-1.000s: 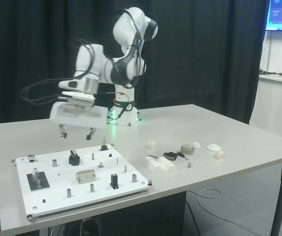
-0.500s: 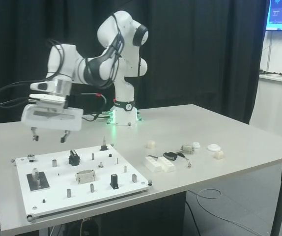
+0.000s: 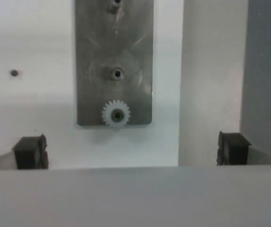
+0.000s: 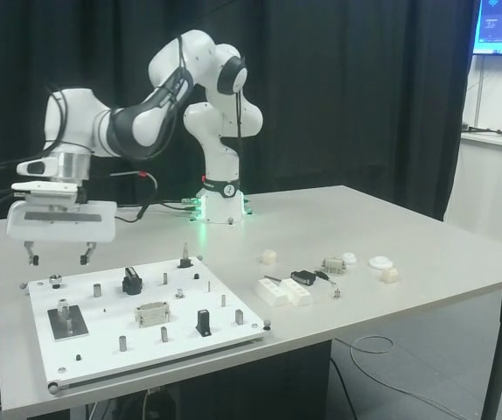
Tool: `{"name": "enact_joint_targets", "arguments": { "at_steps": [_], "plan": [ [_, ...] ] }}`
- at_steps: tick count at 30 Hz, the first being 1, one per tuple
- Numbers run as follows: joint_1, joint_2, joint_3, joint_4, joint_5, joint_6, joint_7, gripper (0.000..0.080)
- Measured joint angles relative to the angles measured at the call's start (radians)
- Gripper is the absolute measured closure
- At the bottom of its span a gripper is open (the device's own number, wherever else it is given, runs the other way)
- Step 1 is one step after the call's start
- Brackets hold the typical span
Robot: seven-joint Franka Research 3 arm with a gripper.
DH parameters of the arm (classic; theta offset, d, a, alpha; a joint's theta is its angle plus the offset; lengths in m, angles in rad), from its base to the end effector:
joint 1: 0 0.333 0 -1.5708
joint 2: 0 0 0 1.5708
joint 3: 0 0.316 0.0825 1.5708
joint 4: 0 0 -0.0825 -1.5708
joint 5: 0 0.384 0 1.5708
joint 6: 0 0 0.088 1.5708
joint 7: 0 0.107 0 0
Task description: Remove small gear.
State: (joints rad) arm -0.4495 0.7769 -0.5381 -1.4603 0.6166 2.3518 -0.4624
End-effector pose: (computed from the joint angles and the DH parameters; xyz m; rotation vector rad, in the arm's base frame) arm 0.4812 -0.5620 0.2896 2.8472 -1.1032 0.4114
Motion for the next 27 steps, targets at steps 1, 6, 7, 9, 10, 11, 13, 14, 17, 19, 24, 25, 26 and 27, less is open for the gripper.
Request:
{"name": "enact_joint_targets", "arguments": {
  "at_steps": [1,6,7,9,10,11,13,14,17,19,24,25,26,27],
  "plan": [
    [-0.008,0.007,0.002,0.008,0.01,-0.007,-0.009,0.0003],
    [-0.035,0.035,0.009,0.037,0.053,-0.038,-0.038,0.0003],
    [-0.039,0.04,0.01,0.041,0.06,-0.043,-0.042,0.0003],
    [-0.044,0.049,0.012,0.047,0.075,-0.049,-0.051,0.0003],
    [-0.046,0.054,0.013,0.05,0.083,-0.052,-0.055,0.0003],
    [-0.049,0.058,0.015,0.051,0.091,-0.054,-0.058,0.0003],
    [-0.052,0.063,0.021,0.053,0.101,-0.056,-0.063,0.0003],
    [-0.053,0.066,0.023,0.054,0.105,-0.056,-0.063,0.0003],
    [-0.054,0.074,0.026,0.056,0.12,-0.056,-0.063,0.0003],
    [-0.054,0.078,0.028,0.056,0.128,-0.056,-0.063,0.0003],
    [-0.054,0.086,0.034,0.057,0.143,-0.056,-0.063,0.0003],
    [-0.054,0.088,0.034,0.057,0.146,-0.056,-0.063,0.0003],
    [-0.054,0.09,0.035,0.057,0.15,-0.056,-0.063,0.0003],
    [-0.054,0.092,0.035,0.058,0.153,-0.056,-0.063,0.0003]
  ]
}}
